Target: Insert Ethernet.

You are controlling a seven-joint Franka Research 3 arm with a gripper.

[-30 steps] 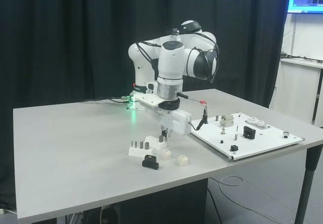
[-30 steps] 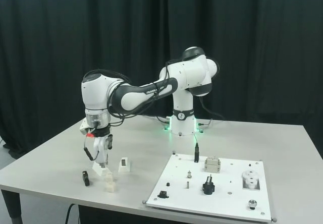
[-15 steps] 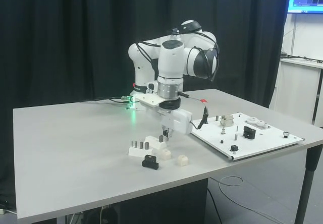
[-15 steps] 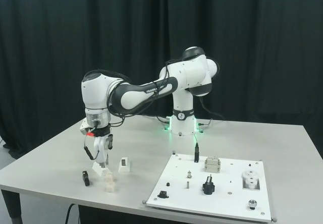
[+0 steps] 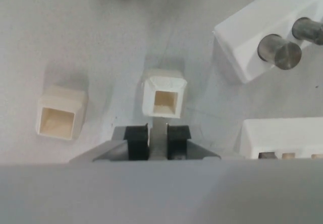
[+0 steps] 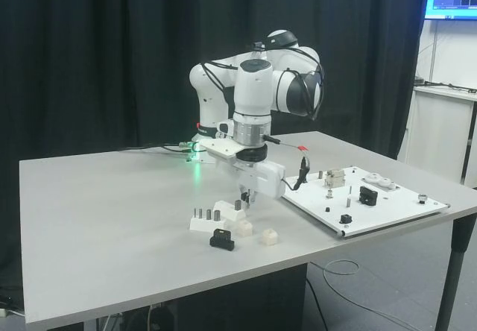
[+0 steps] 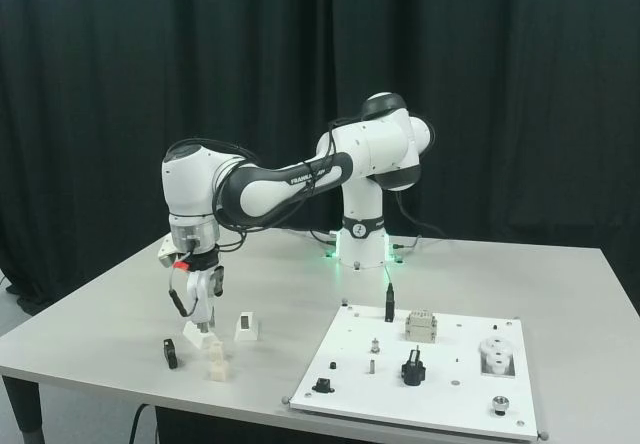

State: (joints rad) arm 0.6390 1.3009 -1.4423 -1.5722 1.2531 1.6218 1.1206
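Pincer (image 5: 157,142) of the white arm (image 6: 253,100) hangs low over a cluster of small white blocks near the front of the grey counter (image 6: 104,204); in the wrist view its two black fingertips (image 5: 136,141) stand almost together, with a thin pale tab caught upright in the slit between them, though what that tab belongs to cannot be told; just beyond the tips sits a white square socket block (image 5: 164,93) with its opening facing up, and a second hollow white block (image 5: 59,112) lies apart from it; a white holder with two grey metal pegs (image 5: 279,51) stands near, and another white block with a row of slots (image 5: 282,139) lies beside the pincer; in the room views a small black part (image 6: 221,238) rests on the counter in front of the blocks; the white board (image 7: 420,369) with its fittings lies well apart from the pincer, a black plug (image 7: 389,304) standing upright at its far edge.
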